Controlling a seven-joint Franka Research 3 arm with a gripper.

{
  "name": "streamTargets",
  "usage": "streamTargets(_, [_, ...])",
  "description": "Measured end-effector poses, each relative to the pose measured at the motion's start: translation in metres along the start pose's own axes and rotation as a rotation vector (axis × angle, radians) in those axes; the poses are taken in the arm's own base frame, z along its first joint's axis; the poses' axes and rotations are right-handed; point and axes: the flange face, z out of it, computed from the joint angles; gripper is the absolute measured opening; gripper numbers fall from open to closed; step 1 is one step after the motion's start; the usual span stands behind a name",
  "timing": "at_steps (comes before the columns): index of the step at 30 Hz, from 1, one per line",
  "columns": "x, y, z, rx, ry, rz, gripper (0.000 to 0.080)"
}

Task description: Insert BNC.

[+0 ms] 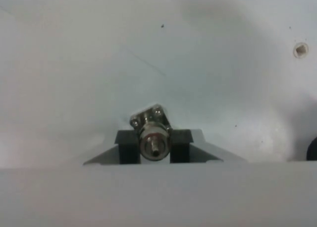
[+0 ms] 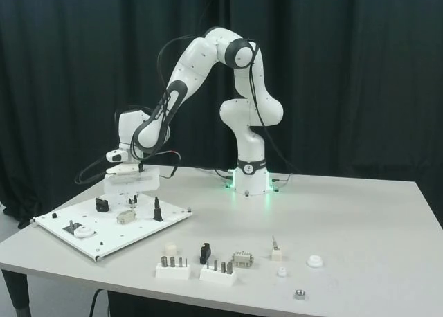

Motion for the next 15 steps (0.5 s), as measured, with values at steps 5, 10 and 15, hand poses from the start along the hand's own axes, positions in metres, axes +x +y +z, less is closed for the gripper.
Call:
streamTargets(5, [0.0005, 0.0001, 0.0002, -0.001, -0.002, -0.068, 0.0124])
streamTargets(10, [0.0010, 0.0000, 0.0006, -0.002, -0.003, -0.168, 0.0124])
streamTargets(15, [0.0020, -0.0004, 0.0023, -0.002, -0.008, -0.256, 0.0124])
